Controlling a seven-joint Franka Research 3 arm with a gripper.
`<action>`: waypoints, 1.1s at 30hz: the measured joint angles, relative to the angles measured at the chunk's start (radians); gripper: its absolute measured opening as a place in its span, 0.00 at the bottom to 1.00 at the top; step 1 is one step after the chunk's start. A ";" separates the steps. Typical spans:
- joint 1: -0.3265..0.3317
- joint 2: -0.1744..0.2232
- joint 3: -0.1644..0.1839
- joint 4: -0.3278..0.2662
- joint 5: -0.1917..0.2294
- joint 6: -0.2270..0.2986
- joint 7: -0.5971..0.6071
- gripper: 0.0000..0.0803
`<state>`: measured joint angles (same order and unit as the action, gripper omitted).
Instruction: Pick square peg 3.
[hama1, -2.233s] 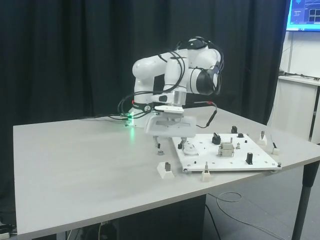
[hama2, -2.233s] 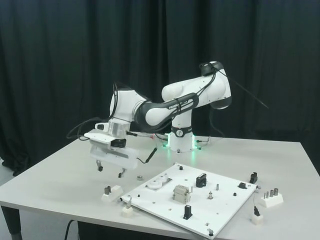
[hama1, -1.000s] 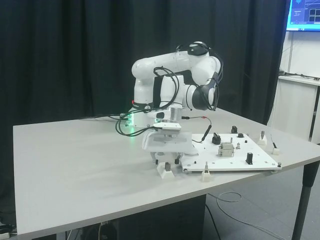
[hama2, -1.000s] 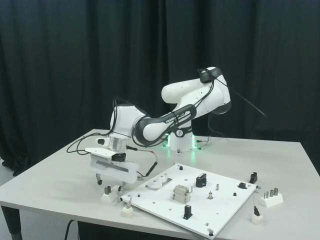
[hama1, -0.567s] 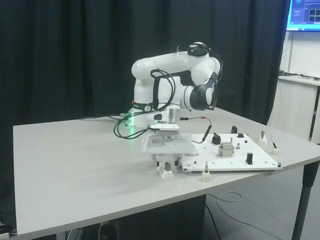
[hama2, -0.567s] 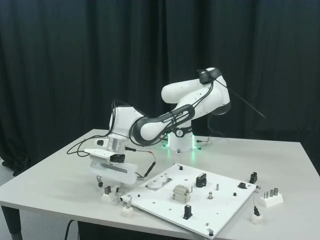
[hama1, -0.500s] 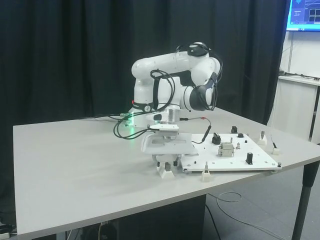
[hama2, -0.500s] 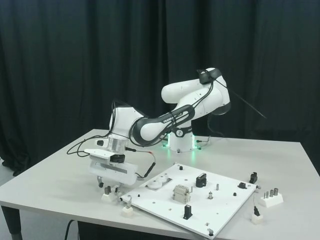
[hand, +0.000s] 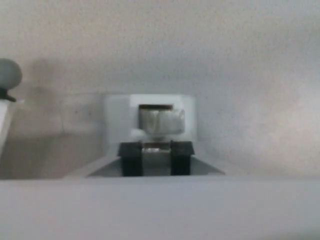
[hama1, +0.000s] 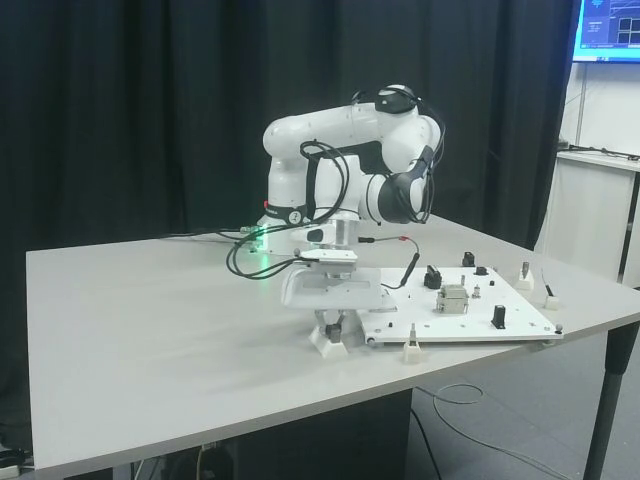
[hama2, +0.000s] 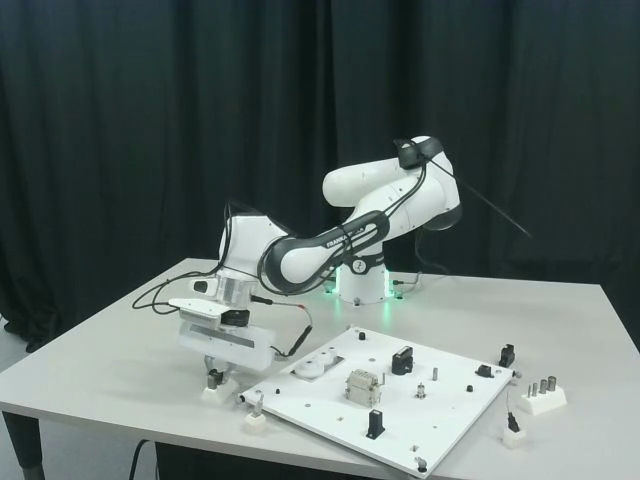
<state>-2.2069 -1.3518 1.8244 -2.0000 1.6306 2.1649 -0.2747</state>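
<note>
While the grey table (hama1: 150, 320) spreads wide under everything, the white arm (hama2: 380, 195) reaches from its base with the green light down to the table's front edge. Beside it lies the white board (hama2: 400, 400), carrying small black and grey fittings. The gripper (hand: 156, 156) hangs low over a small white holder (hama1: 328, 345) that sits on the table just beside the board's near corner. Square peg 3 (hand: 160, 121) stands upright in that holder, and in the wrist view the two black fingertips (hand: 131, 157) sit on either side of its grey top; the jaws look closed against the peg, though actual contact cannot be told for certain.
</note>
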 joint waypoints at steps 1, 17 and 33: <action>0.000 0.000 -0.001 0.000 0.002 0.000 -0.001 0.18; 0.012 0.010 -0.030 -0.001 0.010 -0.010 -0.001 0.14; 0.033 0.037 -0.127 -0.026 -0.052 -0.133 0.015 0.14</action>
<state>-2.1740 -1.3145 1.6972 -2.0263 1.5782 2.0319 -0.2599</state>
